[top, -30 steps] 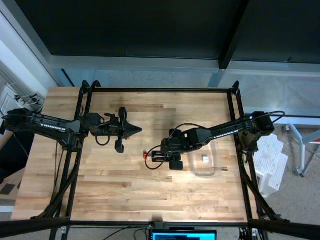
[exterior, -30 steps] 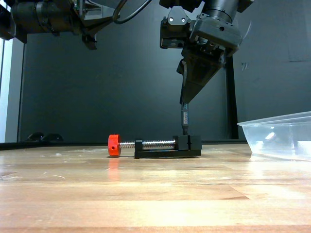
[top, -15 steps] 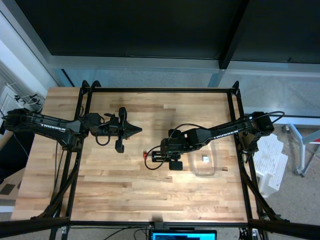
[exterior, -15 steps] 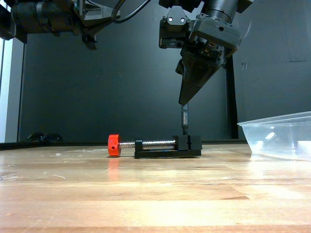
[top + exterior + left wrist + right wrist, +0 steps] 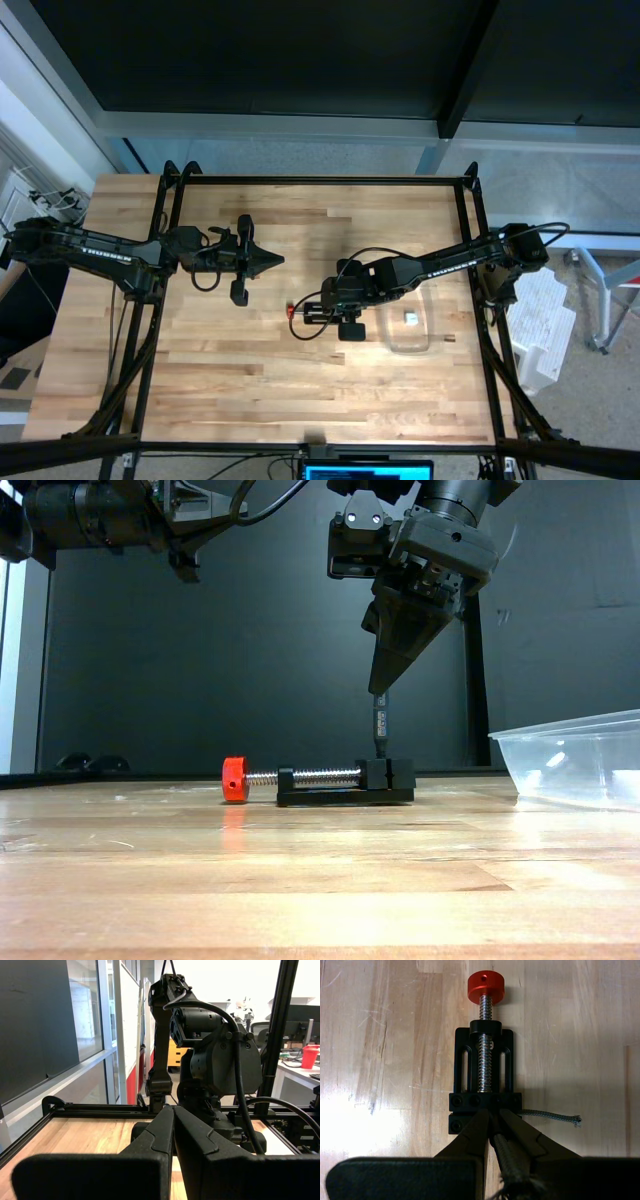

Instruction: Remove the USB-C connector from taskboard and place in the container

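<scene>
The right hand (image 5: 378, 688) grips the slim dark USB-C connector (image 5: 379, 726) standing in the black metal taskboard (image 5: 345, 786); the left hand (image 5: 276, 260) hangs closed, well apart

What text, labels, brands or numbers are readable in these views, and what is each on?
"TROSSEN": white letters on the left arm, high view.
Right arm: white lettering, too small to read.
Screen at the near edge: unreadable.
No markings on the right gripper, shut on the USB-C connector standing in the taskboard, or the left gripper, shut, raised well to the taskboard's left.
</scene>
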Tool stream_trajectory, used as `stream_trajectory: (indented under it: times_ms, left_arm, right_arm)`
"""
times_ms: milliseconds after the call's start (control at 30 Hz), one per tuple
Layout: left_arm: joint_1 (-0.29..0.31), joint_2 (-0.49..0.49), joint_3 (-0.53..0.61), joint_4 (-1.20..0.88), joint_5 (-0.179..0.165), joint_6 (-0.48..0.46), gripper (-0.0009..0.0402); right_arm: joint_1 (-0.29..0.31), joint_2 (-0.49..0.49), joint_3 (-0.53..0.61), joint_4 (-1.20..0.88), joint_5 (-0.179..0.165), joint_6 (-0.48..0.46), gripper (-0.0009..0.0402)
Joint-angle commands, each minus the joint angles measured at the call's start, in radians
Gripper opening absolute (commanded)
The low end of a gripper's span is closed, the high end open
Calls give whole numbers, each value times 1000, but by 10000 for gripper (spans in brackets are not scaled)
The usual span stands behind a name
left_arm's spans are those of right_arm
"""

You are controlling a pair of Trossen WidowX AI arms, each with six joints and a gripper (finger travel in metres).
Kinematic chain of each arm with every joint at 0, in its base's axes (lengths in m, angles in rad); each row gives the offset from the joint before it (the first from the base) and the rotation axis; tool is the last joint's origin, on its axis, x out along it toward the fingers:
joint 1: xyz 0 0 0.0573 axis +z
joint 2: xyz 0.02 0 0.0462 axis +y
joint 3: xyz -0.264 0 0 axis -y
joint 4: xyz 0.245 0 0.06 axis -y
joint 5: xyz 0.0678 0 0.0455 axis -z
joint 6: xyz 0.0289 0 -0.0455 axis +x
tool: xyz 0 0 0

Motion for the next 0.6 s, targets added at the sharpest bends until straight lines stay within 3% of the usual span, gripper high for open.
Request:
stream_trajectory:
  times_ms: [33, 600]
  left_arm:
    - [0, 0, 0, 0, 0, 0, 0]
    - [0, 0, 0, 0, 0, 0, 0]
  right_arm:
    - [0, 0, 0, 2, 1, 0, 1]
    - [0, -31, 0, -3, -4, -2, 0]
